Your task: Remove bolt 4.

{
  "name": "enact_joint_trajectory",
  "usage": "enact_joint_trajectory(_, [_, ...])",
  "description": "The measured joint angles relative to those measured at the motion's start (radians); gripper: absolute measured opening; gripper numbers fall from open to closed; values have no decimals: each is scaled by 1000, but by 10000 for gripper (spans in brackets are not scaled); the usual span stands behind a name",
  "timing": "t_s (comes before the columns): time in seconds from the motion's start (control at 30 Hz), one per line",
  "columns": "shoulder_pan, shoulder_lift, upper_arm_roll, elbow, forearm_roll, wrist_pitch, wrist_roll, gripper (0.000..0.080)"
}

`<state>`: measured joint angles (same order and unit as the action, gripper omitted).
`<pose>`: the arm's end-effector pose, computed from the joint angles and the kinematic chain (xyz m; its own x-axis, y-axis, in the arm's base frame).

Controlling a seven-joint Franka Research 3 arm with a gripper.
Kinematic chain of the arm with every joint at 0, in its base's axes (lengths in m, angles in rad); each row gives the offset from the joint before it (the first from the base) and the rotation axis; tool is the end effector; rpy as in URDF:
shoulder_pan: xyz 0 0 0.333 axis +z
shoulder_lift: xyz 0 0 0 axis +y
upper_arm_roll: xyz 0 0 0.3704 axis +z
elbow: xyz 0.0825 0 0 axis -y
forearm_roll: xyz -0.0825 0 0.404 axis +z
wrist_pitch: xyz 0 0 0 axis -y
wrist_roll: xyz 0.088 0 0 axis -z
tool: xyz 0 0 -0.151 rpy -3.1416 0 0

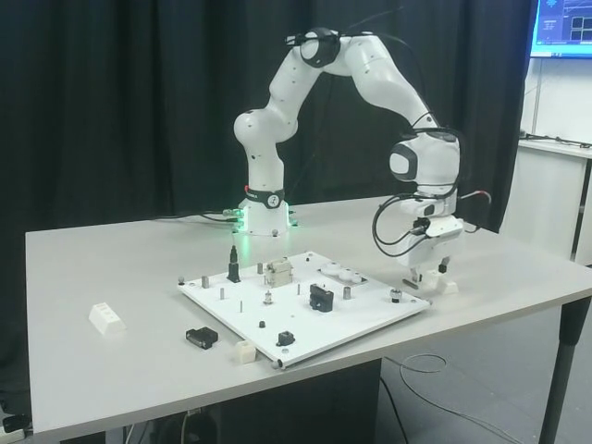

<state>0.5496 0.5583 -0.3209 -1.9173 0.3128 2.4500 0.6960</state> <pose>0.6477 0.1685 0.2003 0.7892 -0.6140 -0.0111 -0.6139 -0.7886 -0.0349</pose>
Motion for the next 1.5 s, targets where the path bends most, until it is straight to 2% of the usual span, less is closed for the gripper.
enact_joint_trajectory(0.13, [0, -7, 0, 5, 0, -8, 0, 669])
enact_joint_trajectory(0.17, [0, -9, 0, 7, 0, -9, 0, 793])
enact_joint_trajectory(0.87, [0, -42, -2, 35, -11, -56, 0, 800])
enact_joint_trajectory(1.5, [0, -51, -23, 73, -20, -83, 3, 800])
